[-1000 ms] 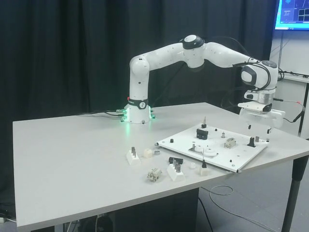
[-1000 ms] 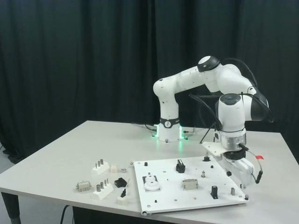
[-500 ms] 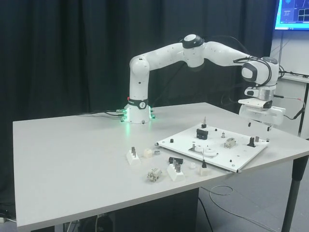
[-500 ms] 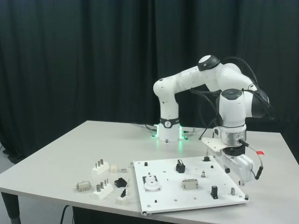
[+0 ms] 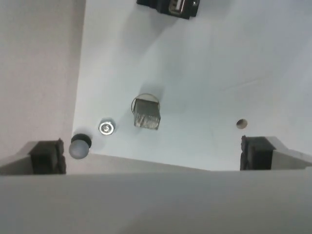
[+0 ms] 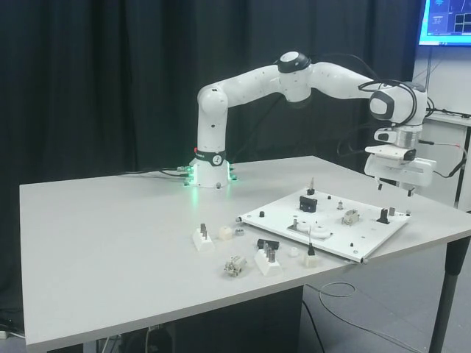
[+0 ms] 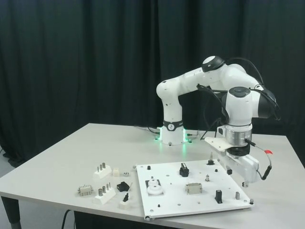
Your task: Pick USB.
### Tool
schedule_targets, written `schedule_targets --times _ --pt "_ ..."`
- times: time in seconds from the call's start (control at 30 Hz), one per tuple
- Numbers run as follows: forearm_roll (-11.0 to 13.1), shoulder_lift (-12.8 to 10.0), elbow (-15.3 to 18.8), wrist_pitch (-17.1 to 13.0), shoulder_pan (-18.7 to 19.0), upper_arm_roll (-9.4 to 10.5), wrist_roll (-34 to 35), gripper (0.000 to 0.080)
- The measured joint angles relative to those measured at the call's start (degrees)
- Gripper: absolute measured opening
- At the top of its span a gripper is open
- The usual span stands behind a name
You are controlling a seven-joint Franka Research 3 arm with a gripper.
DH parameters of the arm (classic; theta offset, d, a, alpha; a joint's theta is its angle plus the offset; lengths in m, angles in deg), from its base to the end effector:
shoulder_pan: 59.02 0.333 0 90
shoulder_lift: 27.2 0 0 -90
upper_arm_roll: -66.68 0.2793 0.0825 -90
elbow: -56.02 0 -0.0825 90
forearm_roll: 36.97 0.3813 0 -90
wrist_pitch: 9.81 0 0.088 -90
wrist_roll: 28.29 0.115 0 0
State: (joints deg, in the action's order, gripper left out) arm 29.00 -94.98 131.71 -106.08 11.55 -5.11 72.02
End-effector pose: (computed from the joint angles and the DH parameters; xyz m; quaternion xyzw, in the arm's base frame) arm 0.6219 0.3135 0.2582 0.6445 -0.7633 -0.0412 0.0170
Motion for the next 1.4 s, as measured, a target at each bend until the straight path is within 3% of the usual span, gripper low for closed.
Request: schedule_targets --times 0.5,0.77,1.1,1.4 --pt "-0.65 0.04 0.00 0.41 0.31 -1.25 -1.87 0.0800" --pt "-2.38 0.04 0.00 0.41 0.29 -2.04 -5.06 0.0800" --pt "-6.41 0.04 0.48 0.39 0.15 -3.95 -14.03 0.0800" --pt "-8.34 0.04 3.50 0.25 0.11 -5.74 -22.15 0.0800"
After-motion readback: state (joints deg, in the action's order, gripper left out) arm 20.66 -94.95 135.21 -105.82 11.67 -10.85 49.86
